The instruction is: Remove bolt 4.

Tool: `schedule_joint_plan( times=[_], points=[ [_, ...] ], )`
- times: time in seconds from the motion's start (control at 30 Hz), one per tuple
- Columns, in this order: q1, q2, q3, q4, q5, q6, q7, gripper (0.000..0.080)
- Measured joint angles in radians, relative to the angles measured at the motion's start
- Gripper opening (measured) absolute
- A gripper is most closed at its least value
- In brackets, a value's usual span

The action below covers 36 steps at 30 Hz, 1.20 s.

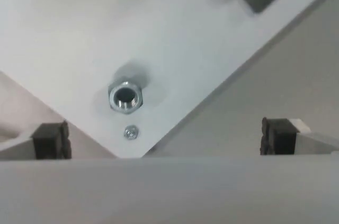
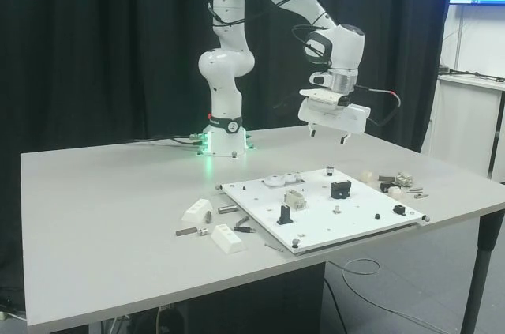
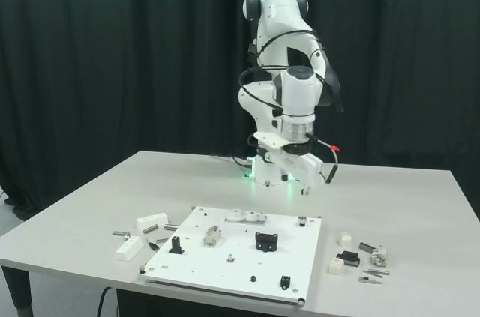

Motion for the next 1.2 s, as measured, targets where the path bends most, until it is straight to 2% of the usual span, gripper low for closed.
schedule_joint_plan(
  times=[0.5,0.7,0.93,1.2],
  points=[
    [0.001,-0.015,0.039,-0.049,-0.014,0.074,0.212,0.0800],
    [0.001,-0.014,0.042,-0.070,-0.015,0.129,0.315,0.0800],
    [0.001,-0.007,0.044,-0.095,-0.014,0.194,0.350,0.0800],
    [0.001,0.011,0.054,-0.103,-0.012,0.223,0.365,0.0800]
  ],
)
